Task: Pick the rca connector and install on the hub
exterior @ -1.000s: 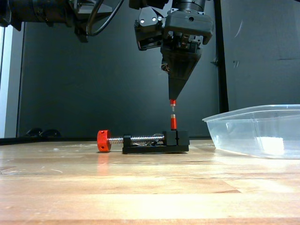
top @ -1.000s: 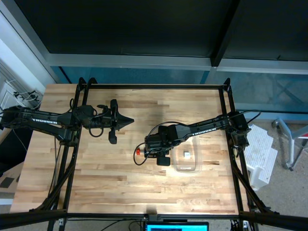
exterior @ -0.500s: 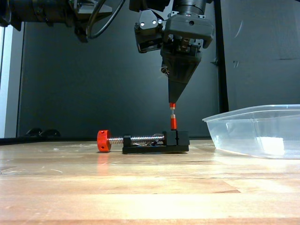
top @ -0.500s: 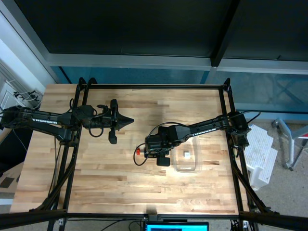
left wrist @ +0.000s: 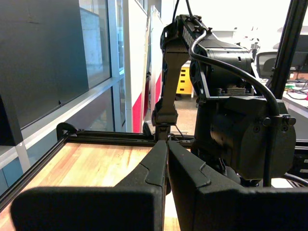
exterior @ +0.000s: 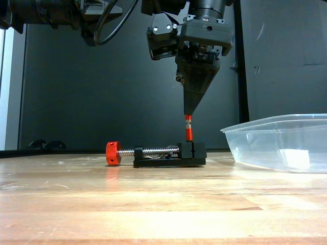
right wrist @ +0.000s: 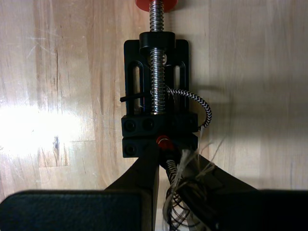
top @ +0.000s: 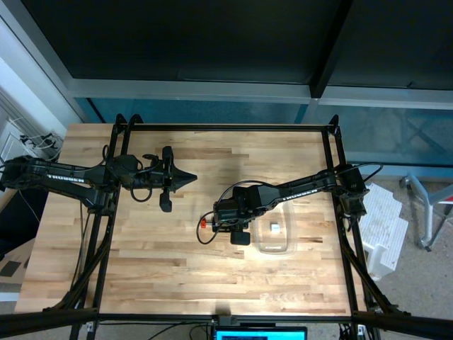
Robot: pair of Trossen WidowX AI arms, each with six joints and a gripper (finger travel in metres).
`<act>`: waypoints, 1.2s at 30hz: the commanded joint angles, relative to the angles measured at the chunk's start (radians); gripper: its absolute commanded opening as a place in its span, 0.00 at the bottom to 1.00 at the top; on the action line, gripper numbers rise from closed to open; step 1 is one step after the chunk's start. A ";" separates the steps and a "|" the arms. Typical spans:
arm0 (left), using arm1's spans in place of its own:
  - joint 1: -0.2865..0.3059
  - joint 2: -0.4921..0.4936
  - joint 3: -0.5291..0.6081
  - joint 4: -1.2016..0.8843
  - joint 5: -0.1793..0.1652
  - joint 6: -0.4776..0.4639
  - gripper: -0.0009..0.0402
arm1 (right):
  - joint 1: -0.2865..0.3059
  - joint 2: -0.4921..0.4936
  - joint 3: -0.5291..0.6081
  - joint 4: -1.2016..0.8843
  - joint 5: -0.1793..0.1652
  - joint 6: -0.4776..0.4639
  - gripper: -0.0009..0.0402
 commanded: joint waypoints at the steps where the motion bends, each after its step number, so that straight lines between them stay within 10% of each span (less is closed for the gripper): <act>1: 0.000 0.000 0.000 0.000 0.000 0.000 0.02 | 0.000 0.000 -0.014 0.012 0.000 0.000 0.02; 20: 0.000 0.000 0.000 0.000 0.000 0.000 0.02 | 0.000 0.000 -0.054 0.060 0.003 0.000 0.05; 36: 0.000 0.000 0.000 0.000 0.000 0.000 0.02 | 0.004 -0.053 -0.066 0.070 0.003 -0.008 0.45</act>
